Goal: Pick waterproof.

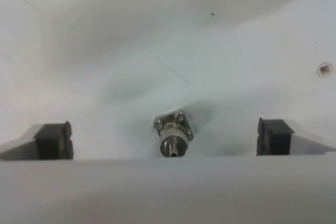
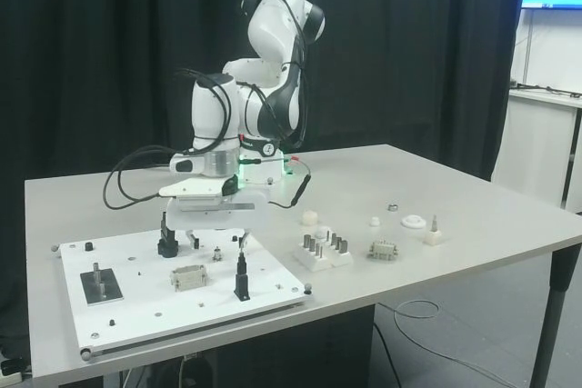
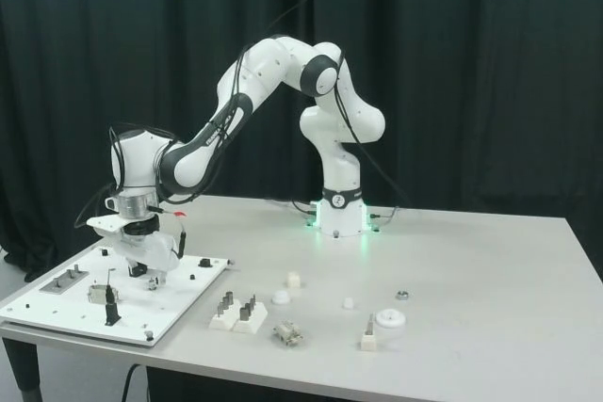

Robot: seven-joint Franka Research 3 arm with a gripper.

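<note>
Between the wide-open tool's [image 1: 163, 137] black pads [image 1: 53, 140], holding nothing, stands the waterproof connector [image 1: 172, 134] on the white board [image 2: 273, 283]

The wrist view looks straight down from close above the white board [image 1: 157, 51], past both black fingertips [image 1: 52, 140] of the end effector. The first room view stands off a front corner of the bench [image 2: 473, 206], fairly near, facing the arm [image 2: 273, 88] with the board nearest the lens. The second room view looks from farther back across the bench's long side, taking in the whole arm and its base [image 3: 341, 218]. Both room views share the arm, board and bench.
</note>
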